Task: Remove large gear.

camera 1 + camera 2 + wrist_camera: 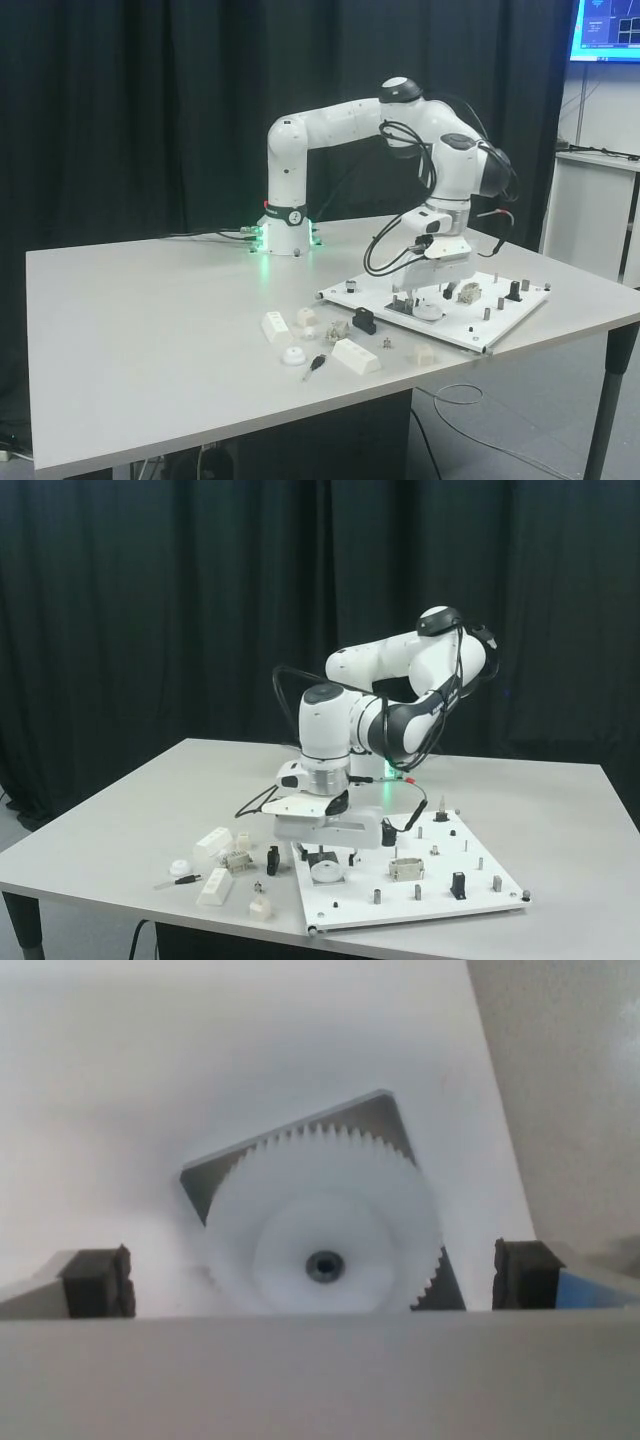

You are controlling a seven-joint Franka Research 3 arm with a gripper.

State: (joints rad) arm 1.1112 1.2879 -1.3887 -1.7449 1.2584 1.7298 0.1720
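A: Where's your large white toothed plastic gear (325, 1230) rn?

B: On its grey square metal mount plate (372, 1118), which lies on the flat white assembly board (500, 318). Dark centre hole in the hub is visible in the wrist view. In the 1st room view you see the gear (428, 312) on the board's near side, right under the wrist.

A: And the gripper?

B: Your white two-finger gripper (308, 1278) hangs straight above the gear, released. The black ribbed finger pads (97, 1282) stand wide apart, one on each side of the gear, neither touching the teeth. Nothing held.

A: Anything else on the board?

B: Small black block connector (458, 884) at approx 3 o'clock of the gear in the 2nd room view, plus several short grey pegs.

A: Off the board?

B: Loose bits on the grey tabletop (140, 310): white wedge-shaped plastic block (356, 355), small white round gear (292, 356), both at approx 8 o'clock of the large gear in the 1st room view. Base of the white robot arm (285, 225) glows green.
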